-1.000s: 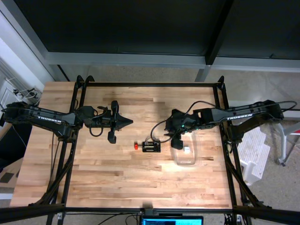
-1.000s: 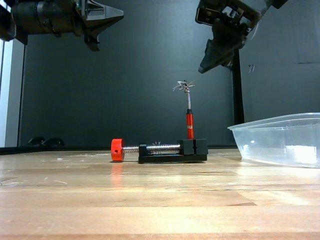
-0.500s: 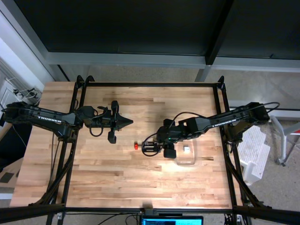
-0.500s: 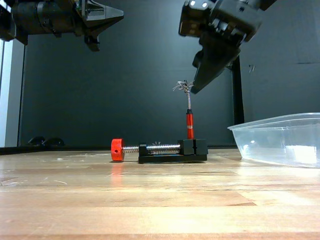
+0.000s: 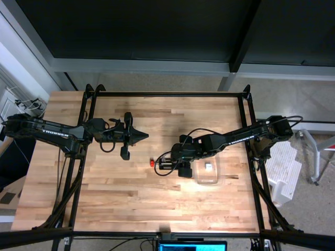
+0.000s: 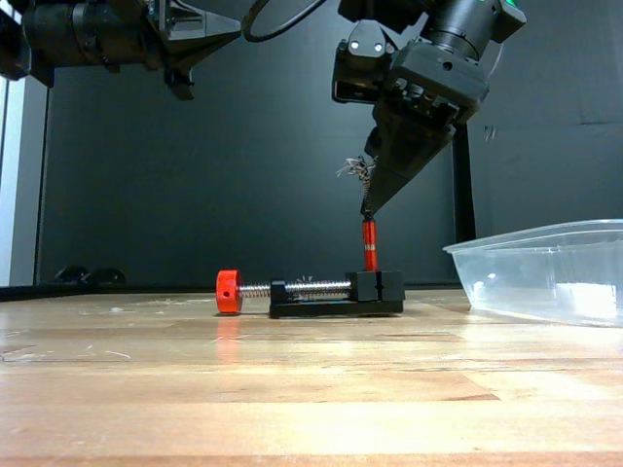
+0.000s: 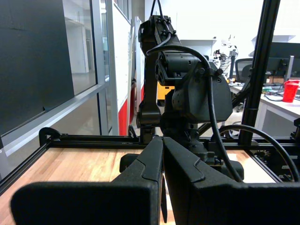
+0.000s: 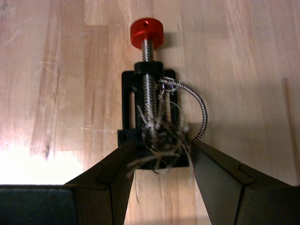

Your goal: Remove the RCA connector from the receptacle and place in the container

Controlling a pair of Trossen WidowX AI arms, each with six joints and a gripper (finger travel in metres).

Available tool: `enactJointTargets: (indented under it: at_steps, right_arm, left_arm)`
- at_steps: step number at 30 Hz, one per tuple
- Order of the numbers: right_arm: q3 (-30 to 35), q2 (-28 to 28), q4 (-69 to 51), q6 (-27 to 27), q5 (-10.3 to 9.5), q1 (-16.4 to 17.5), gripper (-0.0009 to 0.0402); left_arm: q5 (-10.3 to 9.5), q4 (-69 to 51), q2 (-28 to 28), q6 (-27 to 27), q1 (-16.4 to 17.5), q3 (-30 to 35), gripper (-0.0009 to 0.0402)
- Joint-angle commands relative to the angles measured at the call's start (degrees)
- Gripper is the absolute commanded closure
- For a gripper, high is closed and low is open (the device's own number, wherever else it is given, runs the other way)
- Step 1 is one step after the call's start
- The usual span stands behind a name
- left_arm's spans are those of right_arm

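Right gripper above RCA connector in receptacle.
Fingers open astride its frayed wire, seemingly not gripping; left gripper parked, fingers closed.

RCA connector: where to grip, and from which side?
Grip the RCA connector on its red sleeve, just above the receptacle, coming straight down: it stands upright, and the stem above is thin, coiled and frayed. The right gripper hangs over it, jaws open; the left gripper is parked high at left.
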Motion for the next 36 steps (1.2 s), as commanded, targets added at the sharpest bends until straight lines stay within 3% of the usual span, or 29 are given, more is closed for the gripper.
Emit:
enactJointTargets:
  at_steps: [1, 17, 36]
  right_arm:
    - [-0.1, 0.7, 0.5, 0.0, 0.04, 0.0, 0.0231]
    - [-0.2, 3.4, 1.9, -0.2, 0.15, 0.3, 0.0254]
    - [-0.2, 3.4, 1.9, -0.1, 0.17, 0.3, 0.0366]
  left_arm:
    - [0.02, 0.0, 0.0, 0.0, 0.0, 0.0, 0.0393]
    - [0.02, 0.0, 0.0, 0.0, 0.0, 0.0, 0.0393]
    - [0.02, 0.0, 0.0, 0.0, 0.0, 0.0, 0.0393]
